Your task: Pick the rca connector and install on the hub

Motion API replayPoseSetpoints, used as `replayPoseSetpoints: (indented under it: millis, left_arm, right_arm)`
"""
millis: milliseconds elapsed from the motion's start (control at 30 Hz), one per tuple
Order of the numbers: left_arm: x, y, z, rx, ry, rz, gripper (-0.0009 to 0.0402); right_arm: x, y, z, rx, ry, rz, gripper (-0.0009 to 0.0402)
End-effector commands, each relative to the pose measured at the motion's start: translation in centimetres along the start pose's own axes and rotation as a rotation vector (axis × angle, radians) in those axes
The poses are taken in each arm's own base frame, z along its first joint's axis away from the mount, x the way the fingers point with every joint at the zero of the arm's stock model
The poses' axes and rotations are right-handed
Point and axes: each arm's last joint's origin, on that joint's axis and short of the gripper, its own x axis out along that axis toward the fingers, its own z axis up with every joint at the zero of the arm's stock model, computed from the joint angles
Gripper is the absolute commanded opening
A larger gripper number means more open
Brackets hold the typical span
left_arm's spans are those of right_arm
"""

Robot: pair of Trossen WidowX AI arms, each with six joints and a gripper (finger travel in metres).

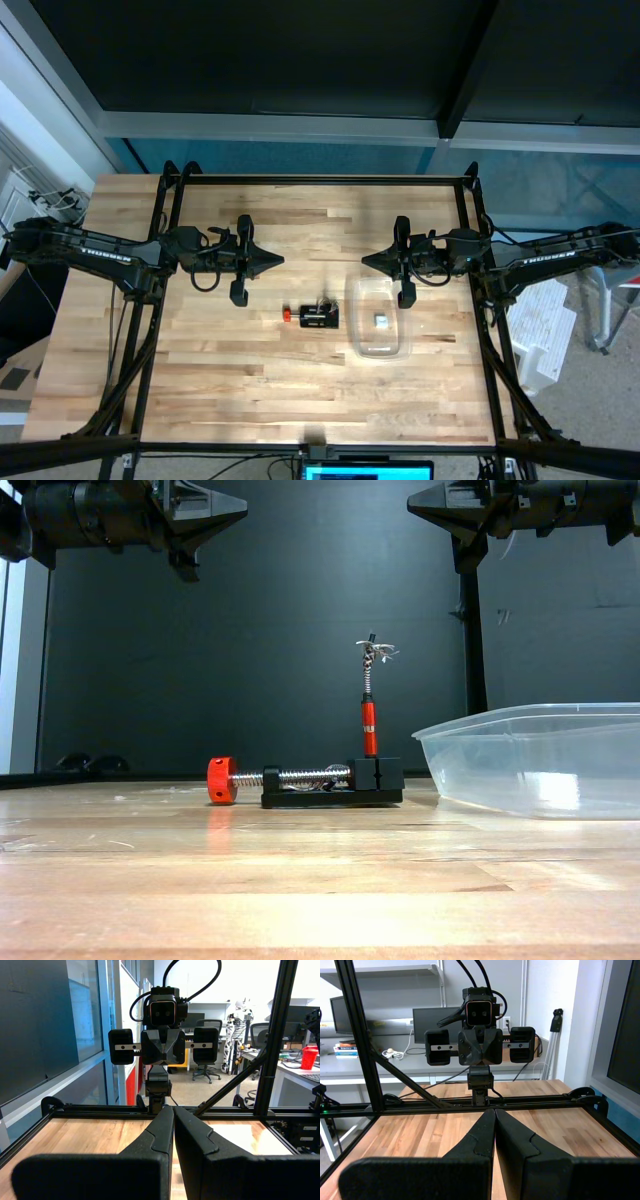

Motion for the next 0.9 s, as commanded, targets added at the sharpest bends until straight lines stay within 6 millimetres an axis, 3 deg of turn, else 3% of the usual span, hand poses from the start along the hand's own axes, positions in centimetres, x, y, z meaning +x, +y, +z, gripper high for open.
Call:
replayPoseSetpoints:
  millis: [33,900]
  left_arm:
    - [0.01,0.00,0.00,0.000,0.000,0.000,0.0000]
    - [0.01,0.00,0.00,0.000,0.000,0.000,0.0000]
  right_arm:
    - [0.01,0.00,0.00,0.001,0.001,-0.001,0.0000]
    - [0.01,0.00,-0.20,-0.001,0.021,-0.002,0.0000]
